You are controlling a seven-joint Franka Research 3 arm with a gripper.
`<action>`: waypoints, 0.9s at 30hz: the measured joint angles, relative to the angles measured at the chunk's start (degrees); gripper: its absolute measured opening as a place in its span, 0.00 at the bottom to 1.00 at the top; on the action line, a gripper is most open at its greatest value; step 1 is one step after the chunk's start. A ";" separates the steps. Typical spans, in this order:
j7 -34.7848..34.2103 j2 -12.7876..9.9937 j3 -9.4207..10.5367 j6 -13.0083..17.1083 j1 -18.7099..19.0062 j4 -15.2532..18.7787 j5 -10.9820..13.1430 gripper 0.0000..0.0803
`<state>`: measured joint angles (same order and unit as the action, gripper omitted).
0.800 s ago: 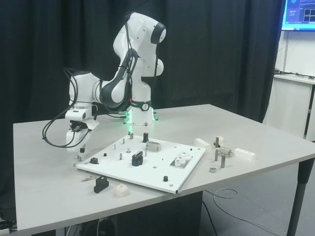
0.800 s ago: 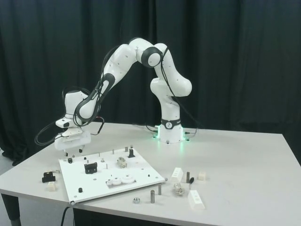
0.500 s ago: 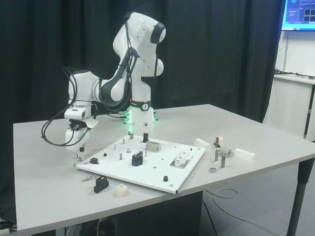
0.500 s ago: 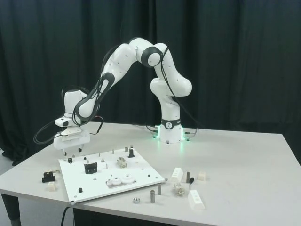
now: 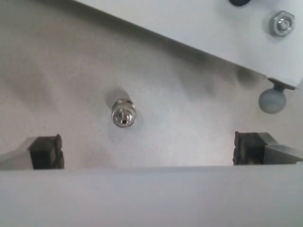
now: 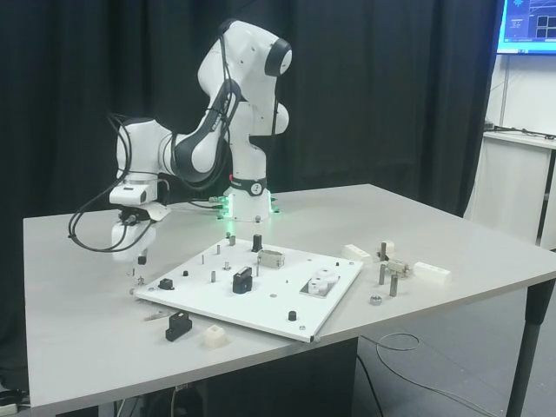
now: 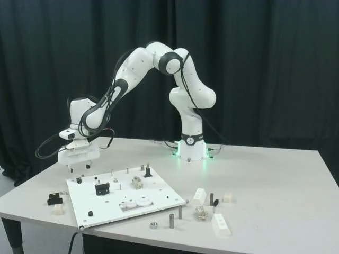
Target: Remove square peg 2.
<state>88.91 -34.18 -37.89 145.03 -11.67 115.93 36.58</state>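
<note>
- Wrist view: my gripper (image 5: 147,150) hangs with jaws wide apart and empty over the grey table (image 5: 57,71); a small metal peg (image 5: 123,113) stands upright there, just beside the white board (image 5: 189,23).
- First room view: my gripper (image 6: 133,258) hovers above the table off the board's (image 6: 261,291) far-left corner.
- Second room view: my gripper (image 7: 77,166) hangs just behind the board (image 7: 122,198).

A white robot arm (image 7: 135,66) with black fingers (image 5: 46,150) works over a white board (image 6: 261,287) on a grey bench (image 7: 275,180), black curtains (image 7: 265,69) behind.
</note>
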 joint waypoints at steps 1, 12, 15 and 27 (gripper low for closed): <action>0.00 0.13 -0.06 -0.20 0.00 -0.07 0.00 1.00; -0.03 0.92 -0.93 -2.05 0.14 -1.14 -0.14 1.00; -0.34 1.10 -1.04 -2.68 0.14 -1.39 -0.14 1.00; -7.05 2.63 -1.08 -6.09 0.74 -2.90 -0.14 1.00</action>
<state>81.86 -31.55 -38.97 138.94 -10.93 113.04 36.44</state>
